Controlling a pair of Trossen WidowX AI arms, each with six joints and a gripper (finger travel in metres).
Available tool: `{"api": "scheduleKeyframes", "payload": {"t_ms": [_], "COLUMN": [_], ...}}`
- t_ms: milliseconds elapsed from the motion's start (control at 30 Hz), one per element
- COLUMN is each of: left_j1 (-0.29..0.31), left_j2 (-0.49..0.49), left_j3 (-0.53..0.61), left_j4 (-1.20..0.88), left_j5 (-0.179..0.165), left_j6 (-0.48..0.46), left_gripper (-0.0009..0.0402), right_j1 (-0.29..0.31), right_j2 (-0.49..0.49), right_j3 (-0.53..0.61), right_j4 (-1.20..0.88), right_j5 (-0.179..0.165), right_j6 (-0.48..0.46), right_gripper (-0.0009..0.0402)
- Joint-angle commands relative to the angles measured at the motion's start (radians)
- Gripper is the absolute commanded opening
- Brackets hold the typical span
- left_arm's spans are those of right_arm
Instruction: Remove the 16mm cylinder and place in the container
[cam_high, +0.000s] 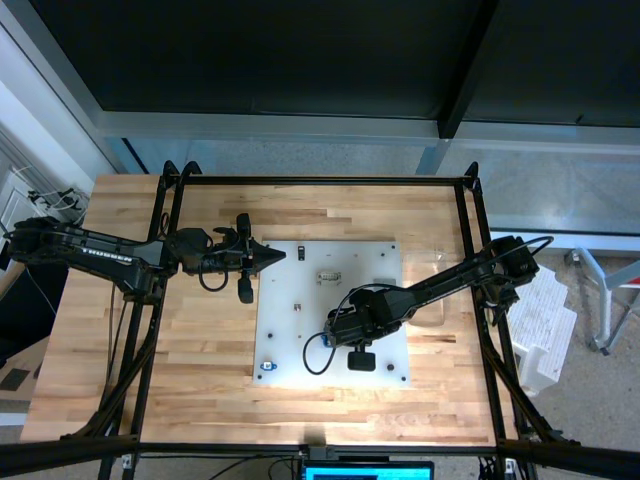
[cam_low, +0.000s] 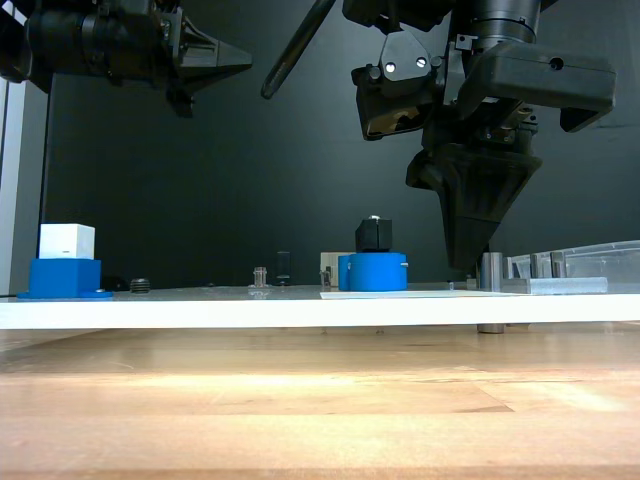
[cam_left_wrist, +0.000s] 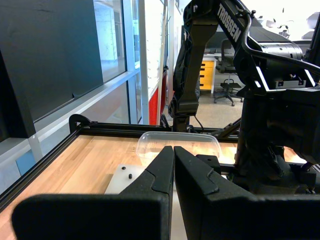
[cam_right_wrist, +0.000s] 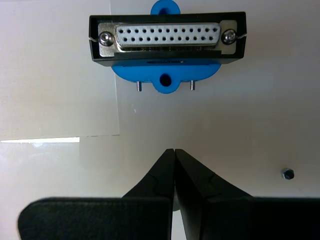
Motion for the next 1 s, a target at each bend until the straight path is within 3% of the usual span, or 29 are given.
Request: {"api": "scheduleKeyframes", "payload": {"t_ms": [33,400,1000], "left_j1": [0.0,0.0,0.0], "left_j2": [0.0,0.0,0.0], "left_j3": [0.0,0.0,0.0], "left_j4": [0.0,0.0,0.0], "left_j5": [0.0,0.0,0.0], "left_j6": [0.0,0.0,0.0], "left_gripper": [0.0,0.0,0.0], "right_j1": [0.0,0.0,0.002], "right_j2": [-0.001,-0.037,-0.223], "right_j3": [-0.001,0.0,0.0], "right_j4": [-0.004,-0.003,-0.084], "right_j5": [-0.001,-0.001,-0.001], "right_j6": [0.0,0.0,0.0], "right_gripper": [0.0,0.0,0.0]}}
